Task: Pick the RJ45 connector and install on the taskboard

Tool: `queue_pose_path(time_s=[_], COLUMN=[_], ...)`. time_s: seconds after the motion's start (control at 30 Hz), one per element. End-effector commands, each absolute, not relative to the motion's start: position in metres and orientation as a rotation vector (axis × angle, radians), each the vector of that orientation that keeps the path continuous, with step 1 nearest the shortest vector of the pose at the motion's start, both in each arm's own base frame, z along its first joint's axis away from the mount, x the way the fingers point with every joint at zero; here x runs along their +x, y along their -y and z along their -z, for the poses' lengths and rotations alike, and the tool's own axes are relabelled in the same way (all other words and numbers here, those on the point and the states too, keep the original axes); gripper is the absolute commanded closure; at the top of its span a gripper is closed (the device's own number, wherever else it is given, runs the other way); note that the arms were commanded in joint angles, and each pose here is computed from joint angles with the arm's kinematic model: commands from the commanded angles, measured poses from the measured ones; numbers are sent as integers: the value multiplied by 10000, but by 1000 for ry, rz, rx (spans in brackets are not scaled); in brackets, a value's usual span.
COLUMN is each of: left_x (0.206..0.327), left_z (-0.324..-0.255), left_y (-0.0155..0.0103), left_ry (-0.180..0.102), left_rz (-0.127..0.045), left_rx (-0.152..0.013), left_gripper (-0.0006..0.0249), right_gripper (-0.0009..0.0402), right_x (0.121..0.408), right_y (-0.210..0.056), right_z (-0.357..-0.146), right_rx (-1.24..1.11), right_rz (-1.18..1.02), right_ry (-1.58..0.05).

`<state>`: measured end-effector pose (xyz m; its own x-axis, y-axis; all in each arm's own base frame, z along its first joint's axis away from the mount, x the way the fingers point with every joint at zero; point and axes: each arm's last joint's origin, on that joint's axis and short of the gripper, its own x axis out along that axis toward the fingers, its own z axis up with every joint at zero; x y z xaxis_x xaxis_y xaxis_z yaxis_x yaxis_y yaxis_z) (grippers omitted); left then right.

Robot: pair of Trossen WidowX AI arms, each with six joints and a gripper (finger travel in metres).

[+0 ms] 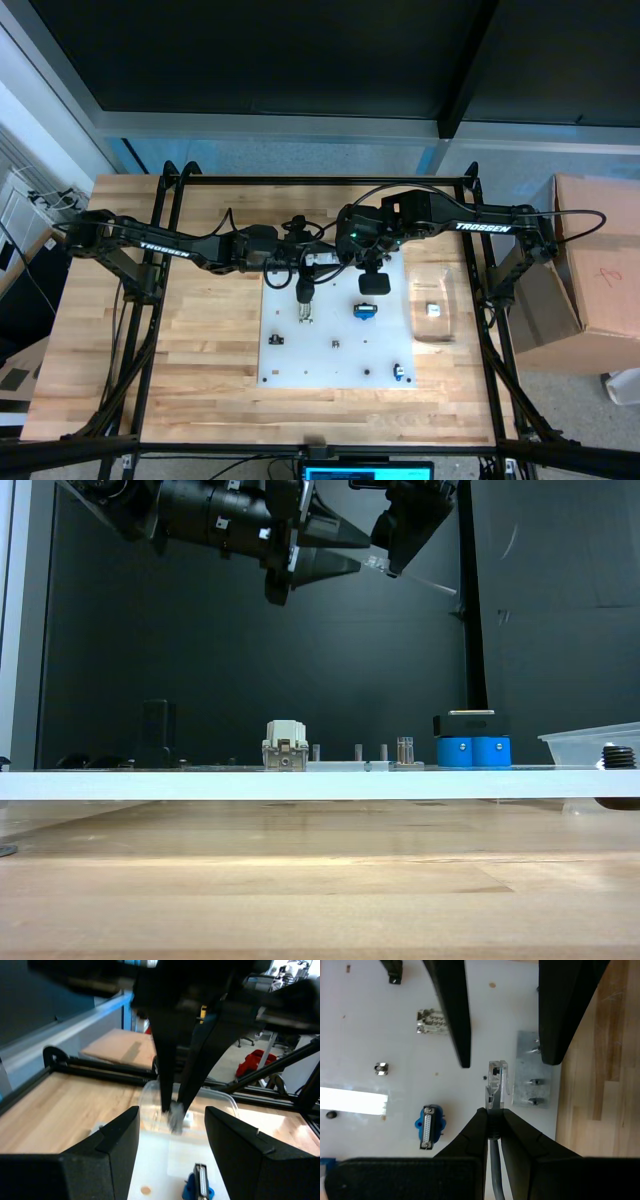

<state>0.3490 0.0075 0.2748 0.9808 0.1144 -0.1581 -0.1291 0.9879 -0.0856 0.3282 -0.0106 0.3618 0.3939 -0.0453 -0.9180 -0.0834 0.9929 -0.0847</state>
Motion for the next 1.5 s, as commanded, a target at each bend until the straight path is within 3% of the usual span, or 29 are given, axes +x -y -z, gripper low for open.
queue_pose_path(time_s=[0.03, 0.13, 0.73, 1.0, 1.07, 1.3, 1.5], left_x=[3488, 3489, 3487, 3487, 3487, 3486, 3485], left_z=[-2747, -2739, -2730, -2730, -2730, -2729, -2727], left_y=[-78, -75, -69, -70, -67, -65, -81], left_ry=[-157, -164, -174, -174, -175, -176, -176], left_rz=[-123, -111, -106, -105, -95, -92, -97], left_rx=[-84, -85, -89, -93, -94, -93, -93], left_gripper=[82, 94, 138, 191, 206, 244, 236], right_gripper=[393, 393, 393, 393, 389, 315, 236], right_x=[3283, 3288, 3322, 3322, 3322, 3322, 3281], right_y=[103, 103, 104, 104, 104, 106, 104], right_z=[-3628, -3630, -3646, -3646, -3646, -3648, -3716], right_rx=[-124, -123, -128, -128, -127, -100, -84], right_rz=[-23, -22, -22, -21, -21, -3, 9], right_ry=[-1160, -1154, -1116, -1116, -1116, -1115, -1068])
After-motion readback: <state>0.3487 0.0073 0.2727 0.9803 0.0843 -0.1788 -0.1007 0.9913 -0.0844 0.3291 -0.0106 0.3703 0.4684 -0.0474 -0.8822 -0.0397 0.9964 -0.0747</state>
